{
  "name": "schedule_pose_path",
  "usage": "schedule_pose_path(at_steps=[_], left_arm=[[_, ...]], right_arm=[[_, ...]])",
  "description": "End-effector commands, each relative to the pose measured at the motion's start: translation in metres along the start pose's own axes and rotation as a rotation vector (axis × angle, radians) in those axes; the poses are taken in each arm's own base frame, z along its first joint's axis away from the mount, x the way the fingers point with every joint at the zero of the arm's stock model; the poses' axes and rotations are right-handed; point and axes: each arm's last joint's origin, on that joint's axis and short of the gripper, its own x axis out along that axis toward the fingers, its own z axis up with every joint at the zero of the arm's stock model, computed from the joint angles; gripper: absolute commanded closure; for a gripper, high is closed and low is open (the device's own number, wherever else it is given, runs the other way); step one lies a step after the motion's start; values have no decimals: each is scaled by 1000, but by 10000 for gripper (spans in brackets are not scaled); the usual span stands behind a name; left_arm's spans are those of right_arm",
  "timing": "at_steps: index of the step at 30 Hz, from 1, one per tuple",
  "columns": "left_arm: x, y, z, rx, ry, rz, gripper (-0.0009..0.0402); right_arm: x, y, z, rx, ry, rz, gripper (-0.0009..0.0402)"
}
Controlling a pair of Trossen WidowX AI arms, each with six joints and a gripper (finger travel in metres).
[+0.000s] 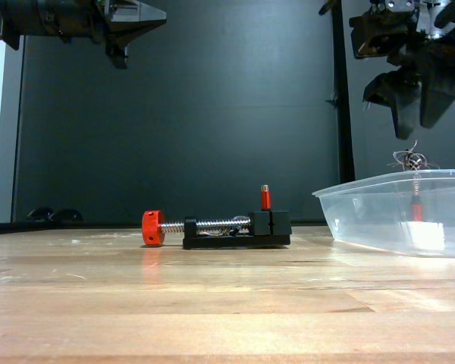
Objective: Pick the rca connector and install on the hub
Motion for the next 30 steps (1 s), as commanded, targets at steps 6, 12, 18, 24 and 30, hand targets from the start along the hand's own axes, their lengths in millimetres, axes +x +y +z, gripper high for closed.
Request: schedule_pose_path(at_steps=[6,12,18,24,30], left_arm=[[0,0,0,0,0,0,392],[0,0,0,0,0,0,392],[0,0,0,0,0,0,392],[0,0,0,0,0,0,392],[0,0,0,0,0,0,392]], right_arm=[[18,10,3,-7,45,-58,203],[26,19,5,-18,45,-57,203],[35,24,7,-25,55,-57,203],[46,25,8,-29,82,-65,203],[58,25,7,-29,89,-68,203]])
